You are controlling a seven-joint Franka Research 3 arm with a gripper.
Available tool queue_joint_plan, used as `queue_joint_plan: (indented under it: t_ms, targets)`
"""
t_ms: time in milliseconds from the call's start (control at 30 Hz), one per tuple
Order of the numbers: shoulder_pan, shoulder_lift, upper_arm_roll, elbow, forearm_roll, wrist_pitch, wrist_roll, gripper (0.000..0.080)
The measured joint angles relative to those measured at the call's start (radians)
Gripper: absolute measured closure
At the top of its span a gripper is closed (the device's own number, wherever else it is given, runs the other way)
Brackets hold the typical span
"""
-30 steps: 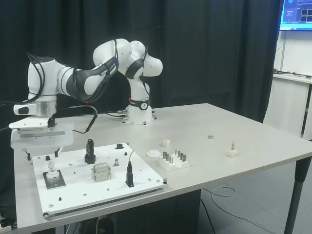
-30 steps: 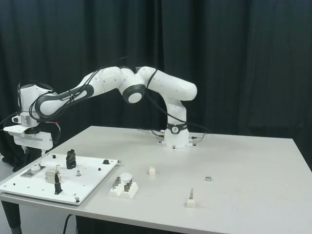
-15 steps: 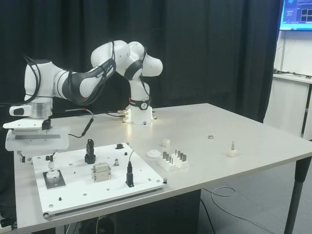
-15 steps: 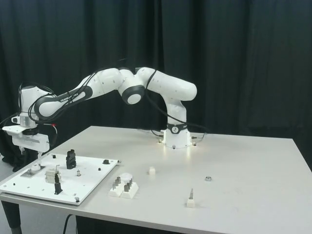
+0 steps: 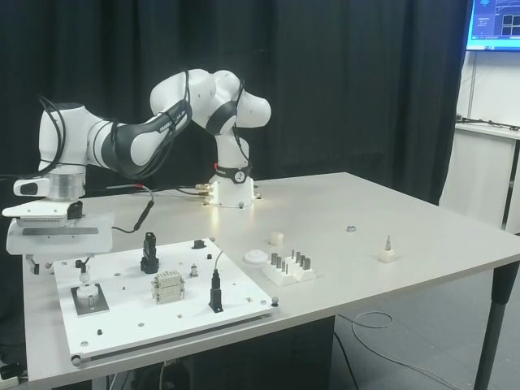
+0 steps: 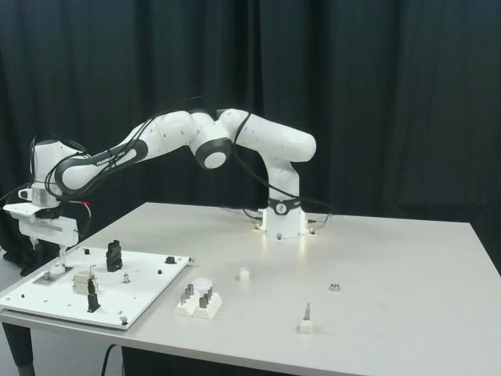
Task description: Insert small gear.
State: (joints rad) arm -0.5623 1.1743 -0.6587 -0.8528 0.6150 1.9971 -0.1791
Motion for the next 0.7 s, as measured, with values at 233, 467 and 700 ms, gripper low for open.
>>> queue_joint_plan:
  t_ms: [233, 467, 700]
  targets:
    - [-0.003, 0.010, 0.003, 0.000, 0.001, 0.019, 0.000, 0.0003]
    - [-0.008, 0.012, 0.008, 0.002, 0.003, 0.029, 0.000, 0.0003]
    - [-0.008, 0.010, 0.003, 0.003, 0.003, 0.032, 0.000, 0.0003]
